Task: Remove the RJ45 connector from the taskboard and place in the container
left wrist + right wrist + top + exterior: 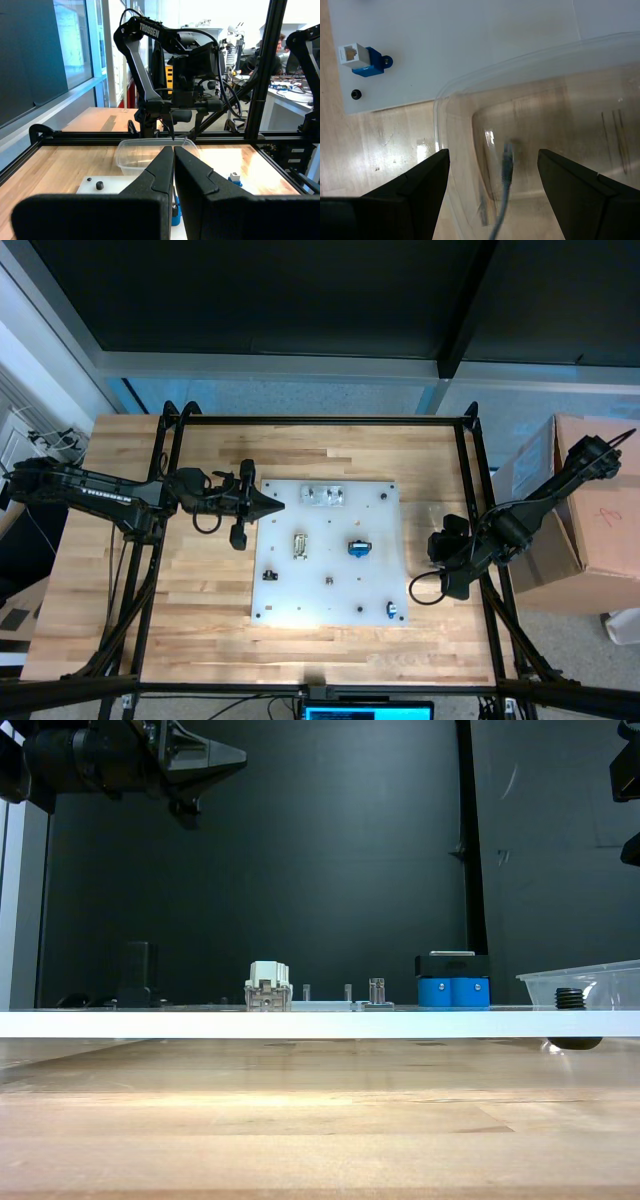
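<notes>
1. The wooden table (120, 640) carries everything.
2. A white task board (300, 590) lies flat on its middle.
3. A clear container (470, 100) rests at the board's right edge.
4. My left gripper (280, 506) hangs closed over the board's left edge. My right gripper (492, 151) hangs spread wide over the container.

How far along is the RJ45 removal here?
Done: the RJ45 connector appears to lie free in the container; its socket looks empty. In hand: nothing. The right gripper is open above the container, and the left gripper is shut, high over the taskboard's left edge. Left: apparently nothing.
</notes>
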`<state>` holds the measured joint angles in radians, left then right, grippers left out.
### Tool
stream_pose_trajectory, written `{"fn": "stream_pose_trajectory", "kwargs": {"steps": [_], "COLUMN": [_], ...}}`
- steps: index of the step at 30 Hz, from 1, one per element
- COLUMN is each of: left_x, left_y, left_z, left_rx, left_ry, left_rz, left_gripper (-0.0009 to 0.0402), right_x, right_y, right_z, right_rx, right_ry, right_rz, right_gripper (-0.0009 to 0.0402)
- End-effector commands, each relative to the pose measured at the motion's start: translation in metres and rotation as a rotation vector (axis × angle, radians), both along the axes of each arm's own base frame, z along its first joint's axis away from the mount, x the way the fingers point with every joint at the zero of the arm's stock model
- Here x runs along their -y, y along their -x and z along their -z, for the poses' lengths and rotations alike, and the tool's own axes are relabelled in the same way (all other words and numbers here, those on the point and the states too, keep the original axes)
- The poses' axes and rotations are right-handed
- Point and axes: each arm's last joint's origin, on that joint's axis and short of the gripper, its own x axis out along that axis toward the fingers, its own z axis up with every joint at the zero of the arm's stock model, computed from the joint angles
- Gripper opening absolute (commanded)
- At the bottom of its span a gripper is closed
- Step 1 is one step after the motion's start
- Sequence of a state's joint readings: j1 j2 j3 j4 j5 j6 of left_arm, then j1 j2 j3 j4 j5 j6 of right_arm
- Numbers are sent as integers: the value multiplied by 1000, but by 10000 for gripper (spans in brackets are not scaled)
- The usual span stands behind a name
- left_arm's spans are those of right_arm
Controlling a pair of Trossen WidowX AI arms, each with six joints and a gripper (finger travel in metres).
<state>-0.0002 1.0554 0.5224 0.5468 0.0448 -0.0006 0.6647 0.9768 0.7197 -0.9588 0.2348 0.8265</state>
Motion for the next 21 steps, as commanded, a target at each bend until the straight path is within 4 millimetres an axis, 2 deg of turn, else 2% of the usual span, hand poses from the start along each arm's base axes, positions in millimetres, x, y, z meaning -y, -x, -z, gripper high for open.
{"fn": "stream_pose_trajectory", "kwargs": {"steps": [1,21], "left_x": [0,0], "left_y": [0,0], "left_z": [0,0], "left_rx": [0,0], "left_ry": [0,0], "left_rz": [0,0], "left_gripper": [0,0], "right_x": [-1,-12], "right_y": [-1,-15], "right_z": [0,6], "right_rx": [7,7], "right_ry": [-8,-21], "right_rz": [7,29], "right_gripper": [240,232]}}
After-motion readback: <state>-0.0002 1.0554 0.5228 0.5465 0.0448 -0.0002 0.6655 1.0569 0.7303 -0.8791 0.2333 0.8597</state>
